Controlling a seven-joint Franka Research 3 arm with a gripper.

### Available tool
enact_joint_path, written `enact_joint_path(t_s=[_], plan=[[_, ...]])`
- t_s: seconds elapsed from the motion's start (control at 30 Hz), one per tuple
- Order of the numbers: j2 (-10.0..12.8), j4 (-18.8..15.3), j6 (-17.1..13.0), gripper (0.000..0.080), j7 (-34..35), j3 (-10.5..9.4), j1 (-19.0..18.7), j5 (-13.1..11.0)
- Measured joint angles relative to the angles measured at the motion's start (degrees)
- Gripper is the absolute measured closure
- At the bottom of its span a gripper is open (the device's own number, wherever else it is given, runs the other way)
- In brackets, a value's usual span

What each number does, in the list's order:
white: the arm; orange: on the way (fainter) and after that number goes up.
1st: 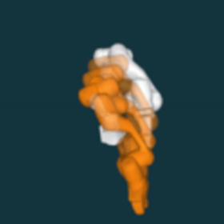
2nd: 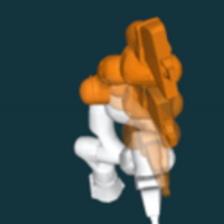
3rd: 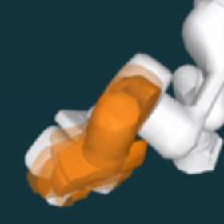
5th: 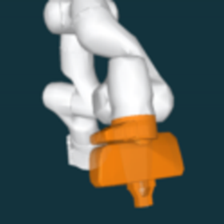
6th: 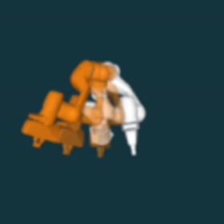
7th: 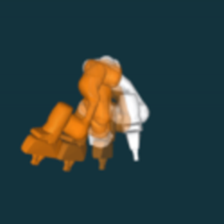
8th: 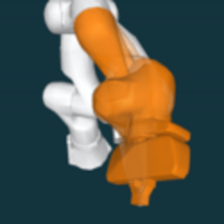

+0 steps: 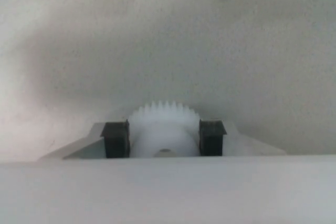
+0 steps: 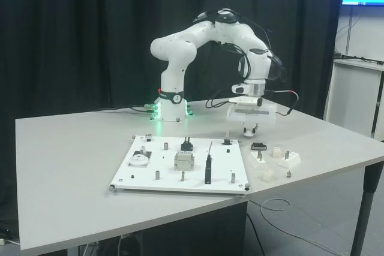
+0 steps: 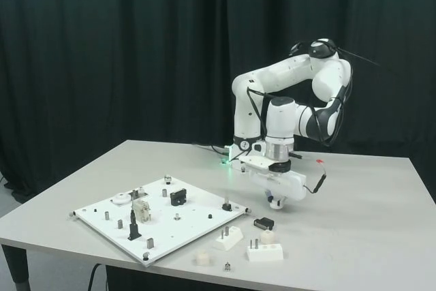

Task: Insert medium gear.

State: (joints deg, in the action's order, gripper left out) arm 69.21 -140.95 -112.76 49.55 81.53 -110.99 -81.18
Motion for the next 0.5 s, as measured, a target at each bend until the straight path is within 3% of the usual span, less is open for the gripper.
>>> enact_joint_path(t_s=[0.23,0.5], plan=[[0.0,0.0,1.4,0.0518,0.0,1.89,-0.3,1.0],[0.0,0.0,1.9,0.0518,0.0,2.65,-0.3,1.3]])
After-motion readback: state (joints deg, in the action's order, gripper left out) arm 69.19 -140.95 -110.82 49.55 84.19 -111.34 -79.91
